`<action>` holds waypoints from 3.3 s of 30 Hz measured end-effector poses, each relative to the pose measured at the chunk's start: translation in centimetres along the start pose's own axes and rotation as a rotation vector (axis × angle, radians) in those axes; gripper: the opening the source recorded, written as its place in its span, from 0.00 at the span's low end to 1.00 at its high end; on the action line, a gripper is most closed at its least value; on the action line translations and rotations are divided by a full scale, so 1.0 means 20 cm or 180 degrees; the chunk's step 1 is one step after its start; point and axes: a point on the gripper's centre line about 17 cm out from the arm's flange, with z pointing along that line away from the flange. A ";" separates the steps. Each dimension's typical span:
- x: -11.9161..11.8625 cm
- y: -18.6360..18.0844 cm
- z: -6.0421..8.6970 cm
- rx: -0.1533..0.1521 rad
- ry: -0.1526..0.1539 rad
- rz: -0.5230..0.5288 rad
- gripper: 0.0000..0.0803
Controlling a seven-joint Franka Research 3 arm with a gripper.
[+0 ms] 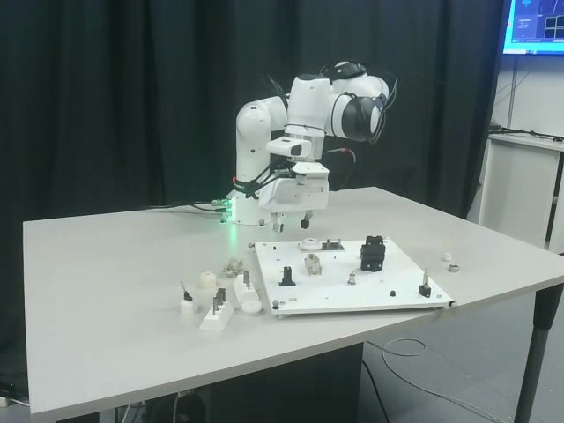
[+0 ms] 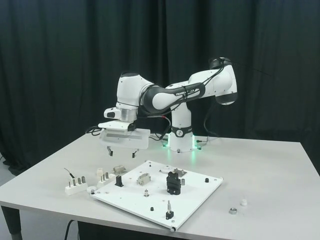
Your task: Pick medium gear.
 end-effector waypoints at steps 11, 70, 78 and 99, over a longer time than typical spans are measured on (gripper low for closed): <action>0.02 0.07 -0.01 -0.0089 0.0023 0.0006 1.00; 0.16 0.59 0.51 0.0317 -0.0040 -0.0366 1.00; 0.15 0.60 0.55 0.0354 -0.0039 -0.0393 1.00; 0.14 0.65 0.64 0.0421 -0.0081 -0.0591 1.00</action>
